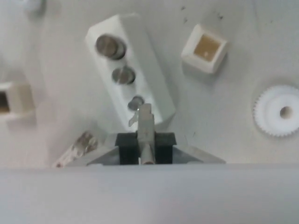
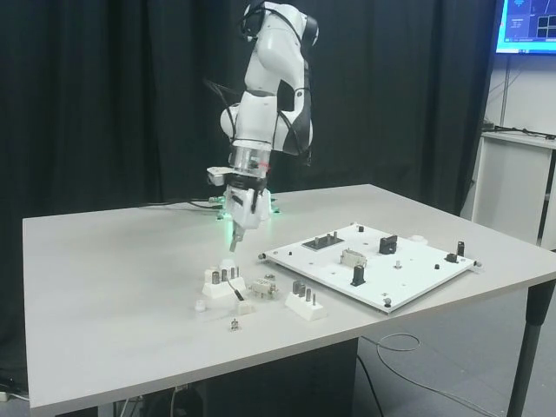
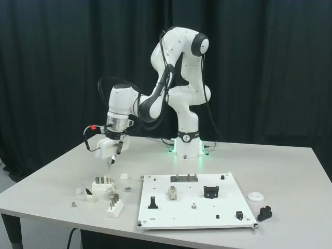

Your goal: Insert Ethernet.

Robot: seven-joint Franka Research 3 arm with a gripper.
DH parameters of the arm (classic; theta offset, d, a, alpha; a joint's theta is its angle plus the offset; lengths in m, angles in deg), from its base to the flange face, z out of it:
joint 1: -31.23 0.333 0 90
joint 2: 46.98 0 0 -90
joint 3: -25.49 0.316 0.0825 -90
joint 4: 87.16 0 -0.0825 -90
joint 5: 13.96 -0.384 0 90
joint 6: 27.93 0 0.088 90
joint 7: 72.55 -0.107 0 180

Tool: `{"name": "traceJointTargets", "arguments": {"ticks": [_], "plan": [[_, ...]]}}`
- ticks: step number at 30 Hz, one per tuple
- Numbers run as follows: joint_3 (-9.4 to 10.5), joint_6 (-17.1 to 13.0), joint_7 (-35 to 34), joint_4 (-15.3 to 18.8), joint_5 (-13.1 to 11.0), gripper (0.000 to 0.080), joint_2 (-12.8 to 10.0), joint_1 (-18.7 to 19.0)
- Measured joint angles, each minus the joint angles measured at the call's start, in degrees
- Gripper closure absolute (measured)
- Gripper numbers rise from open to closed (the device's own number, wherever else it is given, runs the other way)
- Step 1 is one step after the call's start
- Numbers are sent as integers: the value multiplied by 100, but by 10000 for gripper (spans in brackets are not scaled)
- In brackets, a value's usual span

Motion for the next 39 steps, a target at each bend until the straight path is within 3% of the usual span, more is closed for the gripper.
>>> {"name": "traceJointTargets", "arguments": {"ticks": [6,29,39], "plan": [[189,2,327,-67,210,732,149,0],[1269,25,1778,-630,259,732,170,0],[1602,281,2717,-858,331,732,150,0]]}}
